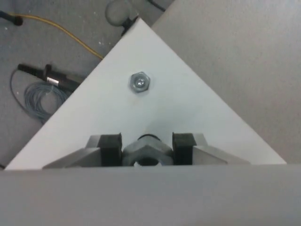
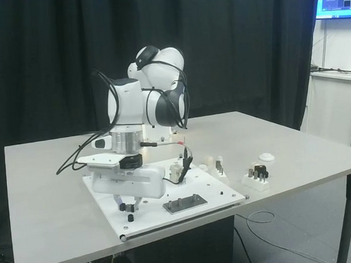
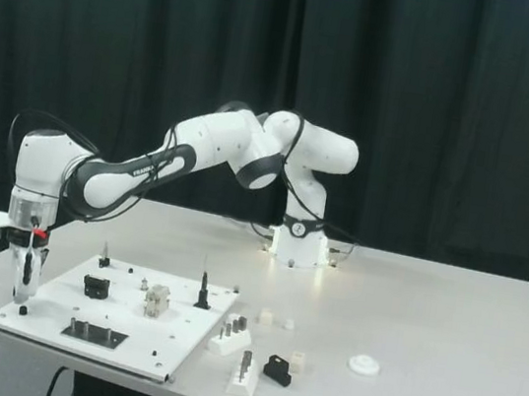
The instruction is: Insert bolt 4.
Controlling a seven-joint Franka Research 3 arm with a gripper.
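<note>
Black curtains are seen hanging behind the grey desk. At the left corner of the white board, bolt 4 is being pinched between the hand's pads. A seated hex bolt is lying nearby. Right of it, small fixtures are being carried.

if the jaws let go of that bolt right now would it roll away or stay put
Probably stays put: the bolt has a hex head, whose flat sides resist rolling. It looks like metal, so likely stiff and heavy for its size. The gripper holds it close above the flat white board, so any drop should be short.
</note>
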